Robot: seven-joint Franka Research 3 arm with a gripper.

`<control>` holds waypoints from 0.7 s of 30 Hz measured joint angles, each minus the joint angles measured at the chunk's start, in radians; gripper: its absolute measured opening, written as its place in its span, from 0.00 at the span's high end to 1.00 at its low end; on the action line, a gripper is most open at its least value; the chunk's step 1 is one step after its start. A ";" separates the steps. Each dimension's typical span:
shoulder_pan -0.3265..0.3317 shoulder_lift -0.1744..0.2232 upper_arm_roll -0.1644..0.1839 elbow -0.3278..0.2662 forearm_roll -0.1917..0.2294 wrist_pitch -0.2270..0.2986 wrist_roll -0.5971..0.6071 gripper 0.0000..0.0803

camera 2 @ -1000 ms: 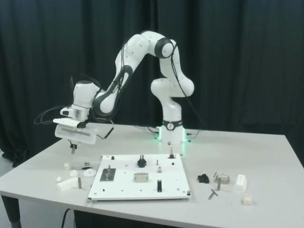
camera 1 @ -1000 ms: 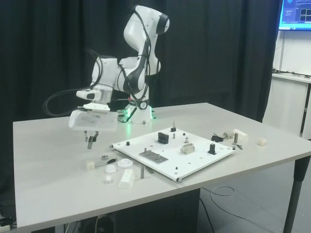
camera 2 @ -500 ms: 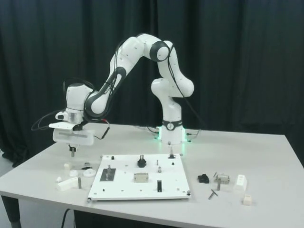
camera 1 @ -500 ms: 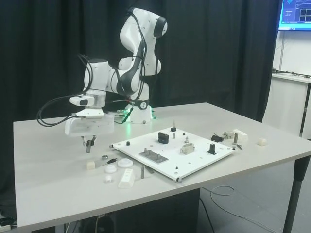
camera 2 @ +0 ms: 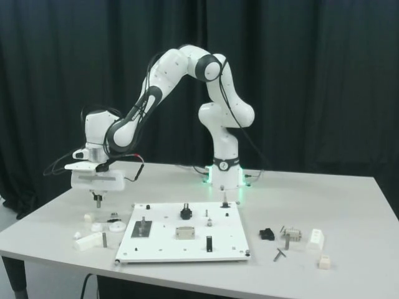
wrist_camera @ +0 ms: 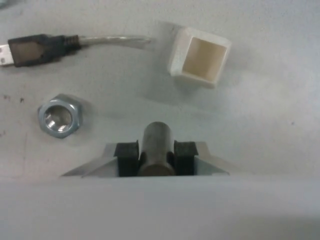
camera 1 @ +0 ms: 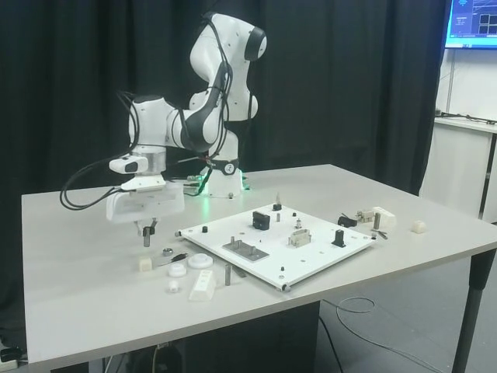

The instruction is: Place round peg 4.

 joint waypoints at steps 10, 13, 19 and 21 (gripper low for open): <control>-0.011 0.027 0.007 0.011 0.089 -0.017 -0.061 0.82; -0.016 0.036 0.012 0.017 0.113 -0.021 -0.079 0.82; -0.021 0.056 0.014 0.033 0.141 -0.036 -0.113 0.82; -0.022 0.062 0.014 0.037 0.147 -0.039 -0.121 0.82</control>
